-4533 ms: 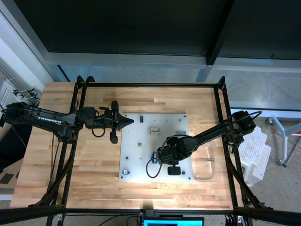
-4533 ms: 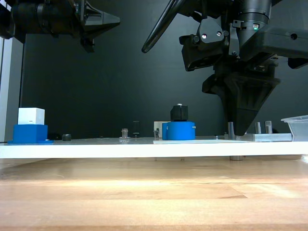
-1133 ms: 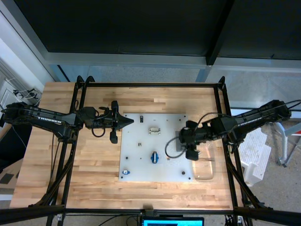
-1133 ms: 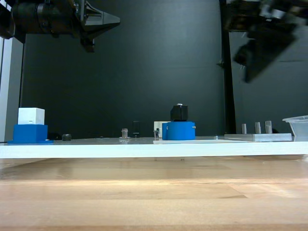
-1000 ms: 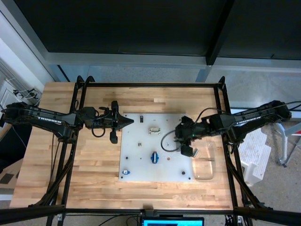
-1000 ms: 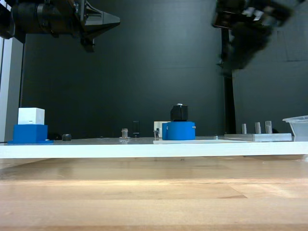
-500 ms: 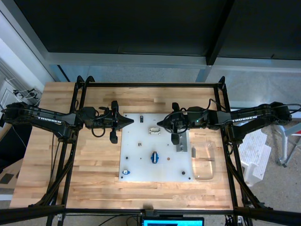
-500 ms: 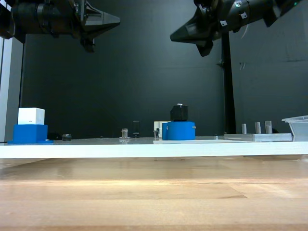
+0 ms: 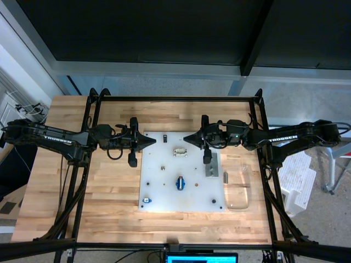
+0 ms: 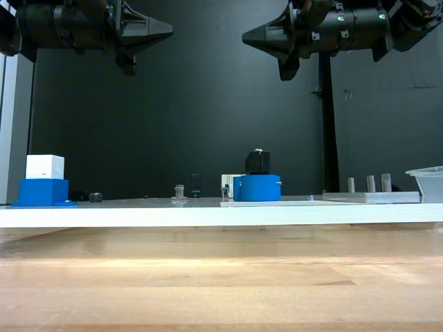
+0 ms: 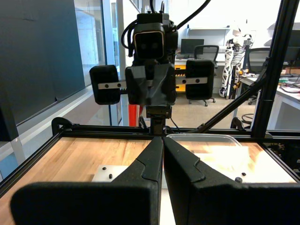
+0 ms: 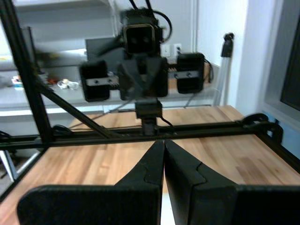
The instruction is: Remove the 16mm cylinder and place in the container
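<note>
The 16mm cylinder (image 9: 225,176), a short grey peg, lies on its side right at the left wall of the container (image 9: 241,193), a clear plastic tray beside the white board. I cannot tell which side of the wall it is on. My right gripper (image 9: 185,139) hangs high over the board's far part, shut and holding nothing, with its fingers (image 12: 154,164) pressed together. Facing it tip to tip is my left gripper (image 9: 154,141), also shut and level above the board's left edge. In the low view both grippers, left (image 10: 169,28) and right (image 10: 245,34), are far above the parts.
A grey metal block (image 9: 211,164) on the white board (image 9: 159,189) carries three upright pegs (image 10: 370,182). A blue-ringed fitting (image 9: 180,183) stands mid-board, and a blue base with a white cube (image 10: 43,183) stands at the left. A black frame surrounds the table.
The right arm has left the grey block and the container side, swung up and back, and now points left over the board's far part. The left arm has not moved.
</note>
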Motion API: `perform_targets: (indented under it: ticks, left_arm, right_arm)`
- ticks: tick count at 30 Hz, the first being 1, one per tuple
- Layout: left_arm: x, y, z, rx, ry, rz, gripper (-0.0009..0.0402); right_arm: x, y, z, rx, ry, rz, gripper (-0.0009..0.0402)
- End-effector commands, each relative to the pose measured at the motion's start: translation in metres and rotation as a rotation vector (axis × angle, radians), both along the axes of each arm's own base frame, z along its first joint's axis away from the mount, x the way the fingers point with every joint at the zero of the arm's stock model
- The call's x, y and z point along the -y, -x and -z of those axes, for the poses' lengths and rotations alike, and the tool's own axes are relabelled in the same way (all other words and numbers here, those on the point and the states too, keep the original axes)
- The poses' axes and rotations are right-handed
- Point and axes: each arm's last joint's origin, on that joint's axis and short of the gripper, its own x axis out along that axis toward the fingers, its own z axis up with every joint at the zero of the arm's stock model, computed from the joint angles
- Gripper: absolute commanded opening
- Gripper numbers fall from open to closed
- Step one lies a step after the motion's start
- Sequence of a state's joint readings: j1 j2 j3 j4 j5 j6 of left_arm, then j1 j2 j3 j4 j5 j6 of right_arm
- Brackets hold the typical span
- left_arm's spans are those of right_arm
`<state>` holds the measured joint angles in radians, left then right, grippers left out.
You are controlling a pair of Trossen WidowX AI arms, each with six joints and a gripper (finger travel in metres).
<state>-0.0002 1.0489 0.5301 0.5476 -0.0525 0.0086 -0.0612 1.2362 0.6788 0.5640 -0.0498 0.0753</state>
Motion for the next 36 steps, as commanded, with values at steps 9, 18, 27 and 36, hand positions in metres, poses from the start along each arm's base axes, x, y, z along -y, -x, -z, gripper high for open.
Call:
perform_targets:
  ticks: [9, 18, 27, 36]
  left_arm:
    - [0.0, 0.0, 0.0, 0.0, 0.0, 0.0, 0.0]
    - [-0.0001, 0.0, 0.0, 0.0, 0.0, 0.0, 0.0]
    - [-0.0001, 0.0, 0.0, 0.0, 0.0, 0.0, 0.0]
    - [0.0, 0.0, 0.0, 0.0, 0.0, 0.0, 0.0]
  right_arm:
    - [-0.0011, 0.0041, -0.0002, 0.013, 0.003, 0.002, 0.0]
    - [-0.0014, 0.0055, 0.0047, 0.008, 0.006, -0.001, 0.0]
    - [-0.002, 0.0056, 0.0043, 0.011, 0.006, -0.003, 0.0]
    - [-0.002, 0.0056, 0.0046, 0.008, 0.006, -0.003, 0.0]
